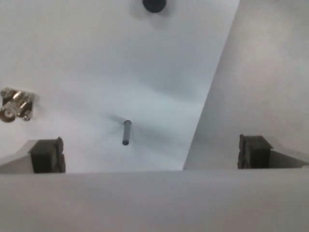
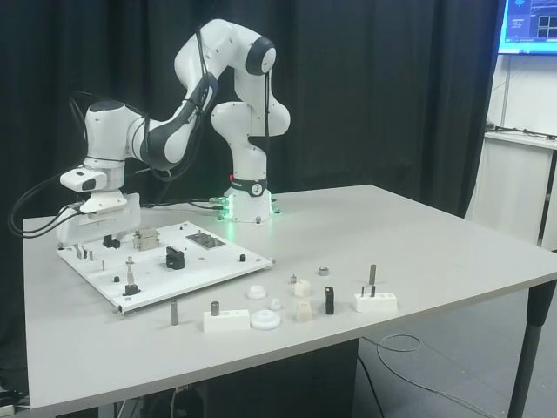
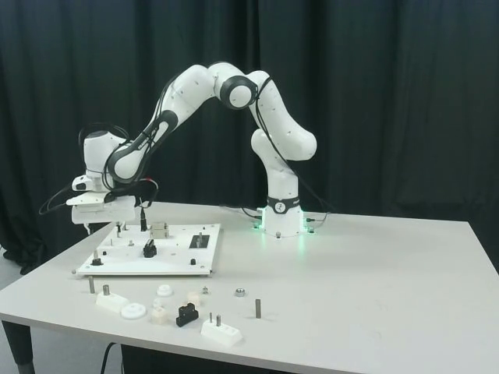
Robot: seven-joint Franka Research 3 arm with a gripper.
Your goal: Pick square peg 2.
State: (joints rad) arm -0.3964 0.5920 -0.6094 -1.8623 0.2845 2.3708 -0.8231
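White board (image 2: 209, 261) w/ fixtures on grey table (image 2: 418, 235); loose white blocks (image 2: 228, 320) nr front edge.

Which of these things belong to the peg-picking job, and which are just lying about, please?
In the job: open gripper; small grey peg standing below it, seemingly the target; white board.
Lying about: metal connector; white block, black clip, nut on table.

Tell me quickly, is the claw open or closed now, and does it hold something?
Claw: open, holding nothing; it hangs above the white board, a small peg between its fingers.

White jointed arm (image 3: 234, 93), black cables, seemingly green-lit base (image 3: 281, 226).
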